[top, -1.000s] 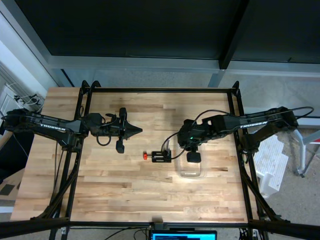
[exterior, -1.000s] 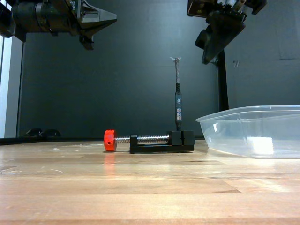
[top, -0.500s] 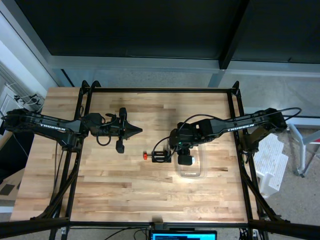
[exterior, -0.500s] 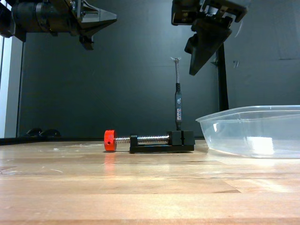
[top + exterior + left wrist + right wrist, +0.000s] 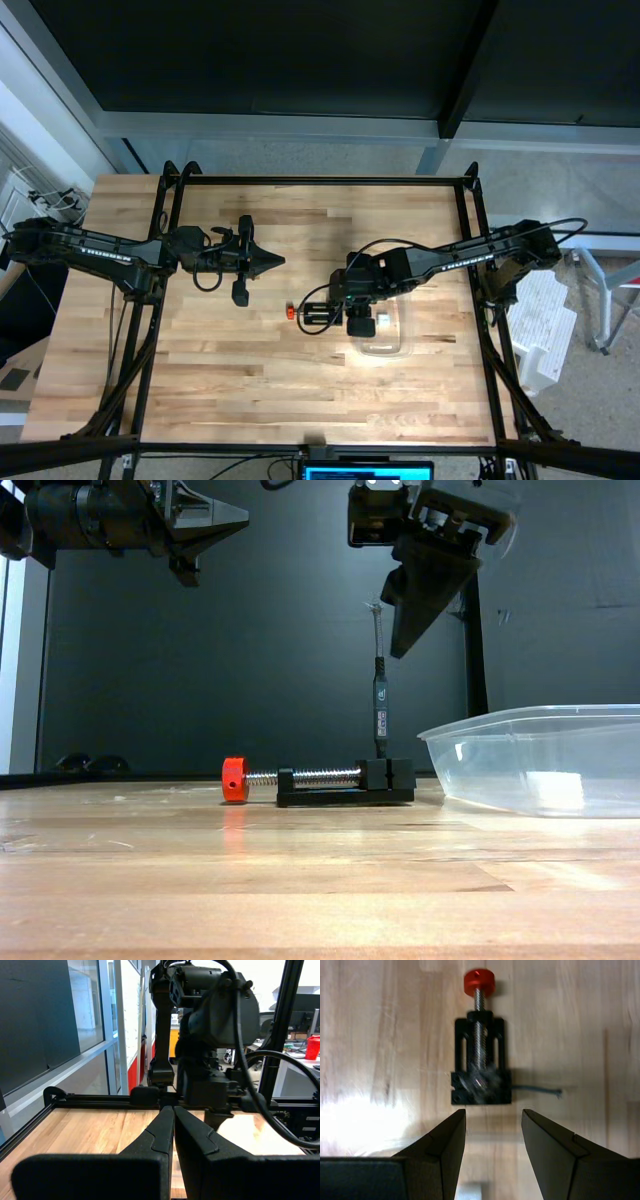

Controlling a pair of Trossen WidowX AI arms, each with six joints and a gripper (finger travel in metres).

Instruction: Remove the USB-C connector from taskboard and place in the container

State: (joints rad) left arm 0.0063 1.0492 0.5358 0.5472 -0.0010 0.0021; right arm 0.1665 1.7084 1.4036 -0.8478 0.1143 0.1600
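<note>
The left claw (image 5: 272, 262) hangs high over the left half of the table (image 5: 200, 380), pressed together. The plug (image 5: 381, 712) stands upright in the black clamp (image 5: 345, 781). The right claw (image 5: 493, 1116), spread wide and empty, hovers above that clamp. The clear tray (image 5: 540, 765) sits just beside the clamp.
</note>
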